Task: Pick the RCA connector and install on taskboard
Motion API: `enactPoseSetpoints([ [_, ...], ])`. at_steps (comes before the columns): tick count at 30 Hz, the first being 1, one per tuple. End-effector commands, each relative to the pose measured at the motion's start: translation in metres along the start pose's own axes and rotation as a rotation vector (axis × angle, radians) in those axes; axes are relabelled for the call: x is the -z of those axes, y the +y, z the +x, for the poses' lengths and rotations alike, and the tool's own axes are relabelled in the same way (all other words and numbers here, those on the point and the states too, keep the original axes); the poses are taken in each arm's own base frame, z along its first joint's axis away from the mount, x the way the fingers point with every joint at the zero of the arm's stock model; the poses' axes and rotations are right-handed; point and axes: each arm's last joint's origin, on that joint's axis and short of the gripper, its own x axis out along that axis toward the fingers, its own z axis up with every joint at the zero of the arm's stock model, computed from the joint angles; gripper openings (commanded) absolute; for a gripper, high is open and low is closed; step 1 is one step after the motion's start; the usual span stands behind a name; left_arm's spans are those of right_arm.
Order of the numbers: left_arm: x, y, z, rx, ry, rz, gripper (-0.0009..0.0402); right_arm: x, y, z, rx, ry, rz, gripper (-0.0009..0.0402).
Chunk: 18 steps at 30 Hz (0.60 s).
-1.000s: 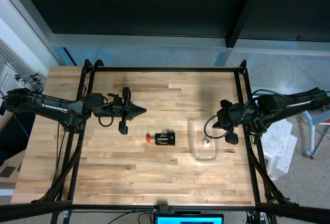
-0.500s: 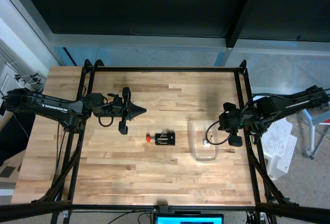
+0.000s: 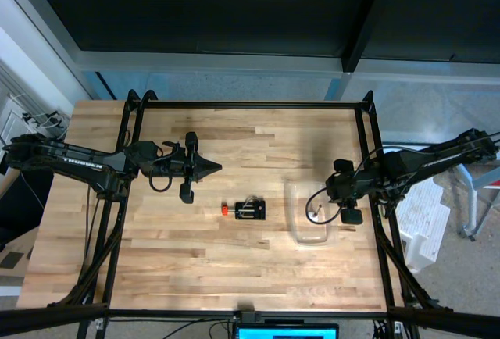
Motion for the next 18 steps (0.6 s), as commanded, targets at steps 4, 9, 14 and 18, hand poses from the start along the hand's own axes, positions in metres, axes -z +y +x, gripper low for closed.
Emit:
enactPoseSetpoints([
  [4, 0.000, 0.000, 0.000, 0.000, 0.000, 0.000, 0.0000, 0.004, 0.004, 0.013, -0.012, 0.002, -0.007, 0.0125],
  [9, 0.000, 0.000, 0.000, 0.000, 0.000, 0.000, 0.0000, 0.006, 0.007, 0.022, -0.012, 0.013, -0.003, 0.0129],
  [14, 0.000, 0.000, 0.000, 0.000, 0.000, 0.000, 0.0000, 0.008, 0.010, 0.032, -0.019, 0.008, -0.001, 0.0138],
  [18, 0.000, 0.000, 0.000, 0.000, 0.000, 0.000, 0.0000, 0.009, 0.013, 0.040, -0.023, 0.009, 0.001, 0.0150],
])
